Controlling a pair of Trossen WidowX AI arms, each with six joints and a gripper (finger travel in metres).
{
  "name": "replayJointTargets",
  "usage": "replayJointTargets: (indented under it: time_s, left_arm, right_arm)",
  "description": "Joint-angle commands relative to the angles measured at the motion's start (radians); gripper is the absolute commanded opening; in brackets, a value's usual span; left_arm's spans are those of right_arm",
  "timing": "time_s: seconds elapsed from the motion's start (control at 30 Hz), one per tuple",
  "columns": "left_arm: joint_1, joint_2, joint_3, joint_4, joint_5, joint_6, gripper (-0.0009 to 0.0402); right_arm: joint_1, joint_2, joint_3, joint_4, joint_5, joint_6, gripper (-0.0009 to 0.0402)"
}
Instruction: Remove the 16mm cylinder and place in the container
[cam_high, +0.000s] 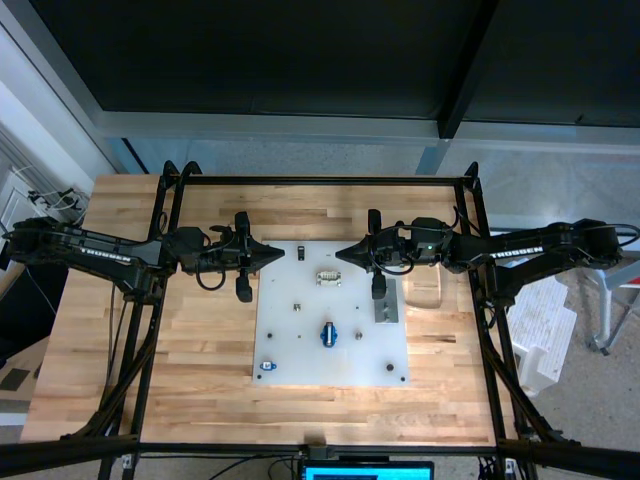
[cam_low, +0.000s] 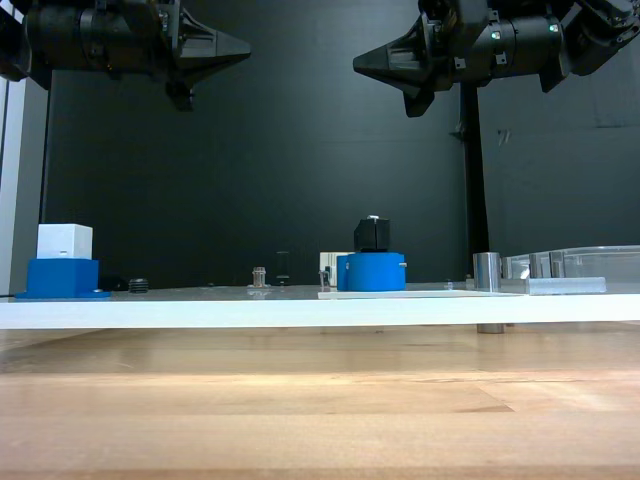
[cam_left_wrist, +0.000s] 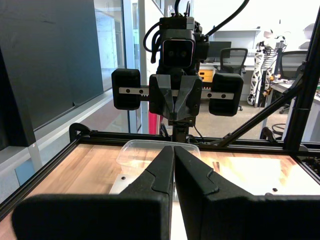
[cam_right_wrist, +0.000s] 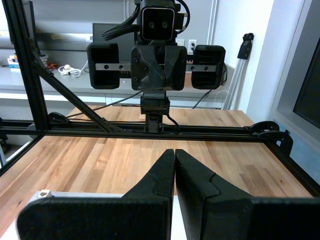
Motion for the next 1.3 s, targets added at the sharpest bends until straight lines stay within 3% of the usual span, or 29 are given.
replayJointTargets:
  time_s: [0.03,0.53,0.97,1.13,1.3]
  left_arm:
    - [0.001,0.000,0.000,0.000,0.000,0.000,0.0000]
    - [0.001,0.000,0.000,0.000,0.000,0.000,0.0000]
    - [0.001,0.000,0.000,0.000,0.000,0.000,0.0000]
    - [0.000,0.000,0.000,0.000,0.000,0.000,0.0000]
    - [0.000,0.000,0.000,0.000,0.000,0.000,0.0000]
  right_arm:
    - [0.001,0.000,0.000,0.000,-0.001,0.002,0.0000]
    - [0.002,0.000,0.007,-0.026,-0.005,0.035,0.0000]
    - [0.070,0.018,0.232,-0.639,0.001,0.064,0.0000]
    - [0.115,0.068,0.325,-0.852,0.037,0.079,0.0000]
    - [0.160,0.132,0.426,-1.087,0.037,0.079,0.0000]
